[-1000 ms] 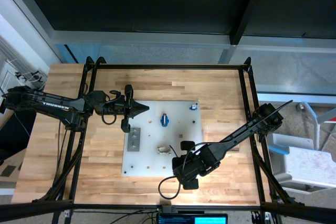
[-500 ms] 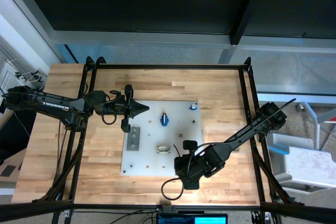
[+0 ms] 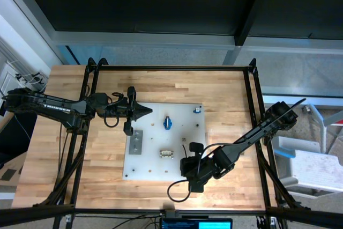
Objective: Remove the USB connector from the USB hub and place in the container
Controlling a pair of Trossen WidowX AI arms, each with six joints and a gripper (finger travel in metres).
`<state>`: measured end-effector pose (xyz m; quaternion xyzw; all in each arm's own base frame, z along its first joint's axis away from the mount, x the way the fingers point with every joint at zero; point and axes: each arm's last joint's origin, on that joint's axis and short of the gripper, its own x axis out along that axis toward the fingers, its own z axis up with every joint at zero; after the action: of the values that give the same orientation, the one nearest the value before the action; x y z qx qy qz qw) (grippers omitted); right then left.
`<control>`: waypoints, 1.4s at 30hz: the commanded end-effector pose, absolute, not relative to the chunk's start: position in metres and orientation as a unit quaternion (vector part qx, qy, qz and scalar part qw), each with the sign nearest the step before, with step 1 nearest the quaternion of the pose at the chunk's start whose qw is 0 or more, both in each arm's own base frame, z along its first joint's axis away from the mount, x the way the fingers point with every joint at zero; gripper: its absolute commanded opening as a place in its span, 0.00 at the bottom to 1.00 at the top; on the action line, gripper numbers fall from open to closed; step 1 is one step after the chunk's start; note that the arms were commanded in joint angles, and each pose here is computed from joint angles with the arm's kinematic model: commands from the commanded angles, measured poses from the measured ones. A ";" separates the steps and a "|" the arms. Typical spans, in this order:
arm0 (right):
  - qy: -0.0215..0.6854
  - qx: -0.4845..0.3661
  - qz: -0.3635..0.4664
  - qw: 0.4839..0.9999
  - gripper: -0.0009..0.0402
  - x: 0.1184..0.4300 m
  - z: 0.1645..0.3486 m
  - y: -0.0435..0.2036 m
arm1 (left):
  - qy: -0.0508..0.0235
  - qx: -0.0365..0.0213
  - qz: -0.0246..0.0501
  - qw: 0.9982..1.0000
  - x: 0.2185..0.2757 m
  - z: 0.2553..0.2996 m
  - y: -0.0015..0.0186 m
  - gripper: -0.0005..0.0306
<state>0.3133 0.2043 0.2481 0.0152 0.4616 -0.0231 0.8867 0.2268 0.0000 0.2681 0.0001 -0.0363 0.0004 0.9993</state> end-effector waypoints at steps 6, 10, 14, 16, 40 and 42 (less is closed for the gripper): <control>0.465 0.015 -0.020 0.885 0.02 0.308 0.254 0.202 | -0.036 0.000 0.000 0.999 0.2269 0.2682 0.0000 0.02; 0.468 0.014 -0.021 0.884 0.02 0.302 0.262 0.198 | -0.036 0.000 0.000 0.999 0.2269 0.2682 0.0001 0.02; 0.481 0.009 -0.020 0.876 0.02 0.292 0.272 0.191 | -0.037 0.000 0.000 0.999 0.2268 0.2683 0.0001 0.02; 0.491 0.007 -0.018 0.871 0.02 0.286 0.277 0.187 | -0.037 0.000 0.000 0.999 0.2268 0.2683 0.0000 0.02; 0.544 0.038 -0.044 0.837 0.02 0.197 0.281 0.108 | -0.036 0.000 0.000 0.999 0.2269 0.2682 0.0000 0.02; 0.549 0.041 -0.050 0.833 0.02 0.190 0.279 0.103 | -0.036 0.000 0.000 0.999 0.2269 0.2682 0.0001 0.02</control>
<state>0.1941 0.1063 0.2804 0.0391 0.5456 -0.0459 0.8358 0.2268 0.0000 0.2682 0.0001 -0.0363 0.0004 0.9993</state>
